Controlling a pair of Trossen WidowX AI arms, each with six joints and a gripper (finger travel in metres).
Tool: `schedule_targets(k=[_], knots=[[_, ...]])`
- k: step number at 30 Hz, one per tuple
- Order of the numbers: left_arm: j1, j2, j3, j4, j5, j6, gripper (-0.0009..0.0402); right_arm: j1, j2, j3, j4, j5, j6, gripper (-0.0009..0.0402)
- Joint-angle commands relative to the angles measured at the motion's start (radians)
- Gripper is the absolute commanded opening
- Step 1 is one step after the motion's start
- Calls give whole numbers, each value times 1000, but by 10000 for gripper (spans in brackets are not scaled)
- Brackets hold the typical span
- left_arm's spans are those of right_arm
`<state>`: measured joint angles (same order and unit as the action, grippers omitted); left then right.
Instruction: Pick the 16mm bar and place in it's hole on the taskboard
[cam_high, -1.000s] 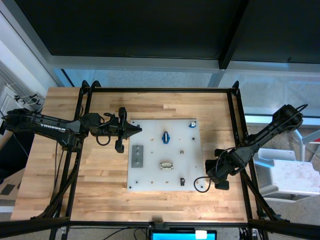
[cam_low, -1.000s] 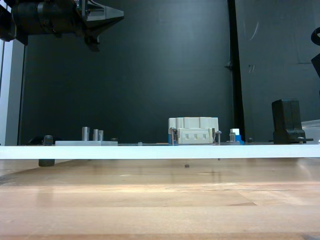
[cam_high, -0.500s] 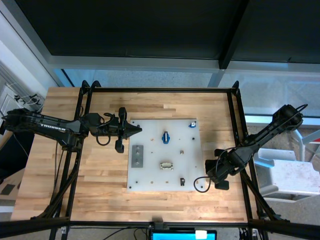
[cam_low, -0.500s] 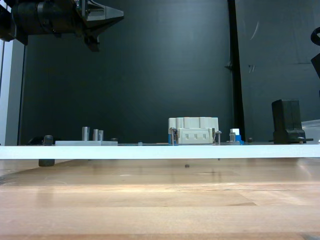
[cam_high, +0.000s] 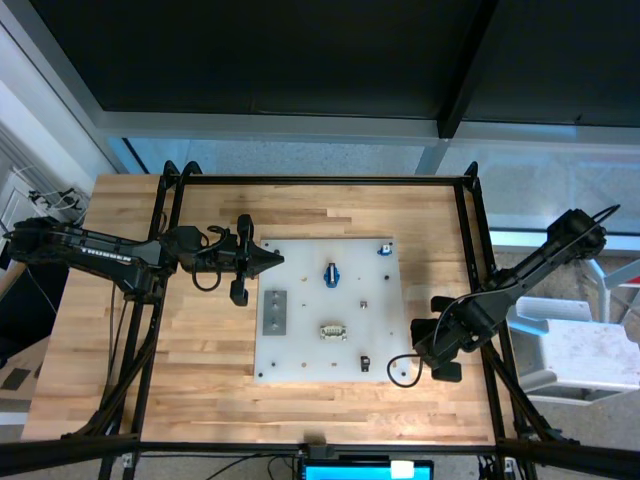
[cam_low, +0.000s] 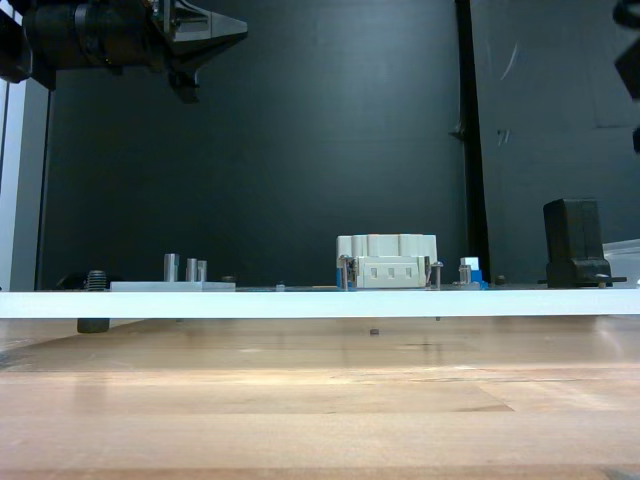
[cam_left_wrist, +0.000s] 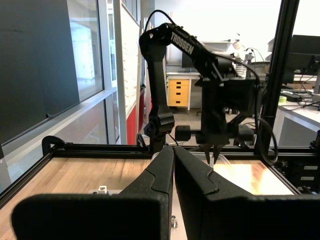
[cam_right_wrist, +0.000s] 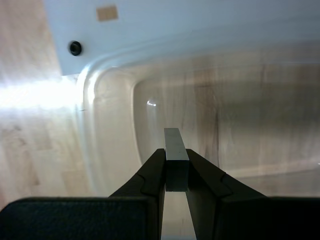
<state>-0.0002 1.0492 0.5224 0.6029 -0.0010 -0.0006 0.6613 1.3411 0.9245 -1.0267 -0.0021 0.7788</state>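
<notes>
Right gripper (cam_right_wrist: 176, 172) edges upward, jaws clamped on 16mm bar (cam_right_wrist: 175, 147), end protruding, likely for insertion, above clear tray (cam_right_wrist: 95, 115) beside taskboard (cam_high: 300, 355). Left gripper (cam_left_wrist: 173, 165) pinched empty, parked high over board's left edge.

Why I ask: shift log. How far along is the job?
Picked up: the right gripper is shut on the bar, beside the board. To do: carry it over, seat it. The left gripper, shut, hovers over the board's far left edge.
</notes>
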Motion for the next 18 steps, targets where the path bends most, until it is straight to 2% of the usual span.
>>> schedule_targets(k=[1, 18], knots=[[0, 0, 0, 0, 0, 0, 0, 0, -1, 53, -53, 2, -2, 0], [0, 0, 0, 0, 0, 0, 0, 0, 93, 293, -227, 1, -80, 0]])
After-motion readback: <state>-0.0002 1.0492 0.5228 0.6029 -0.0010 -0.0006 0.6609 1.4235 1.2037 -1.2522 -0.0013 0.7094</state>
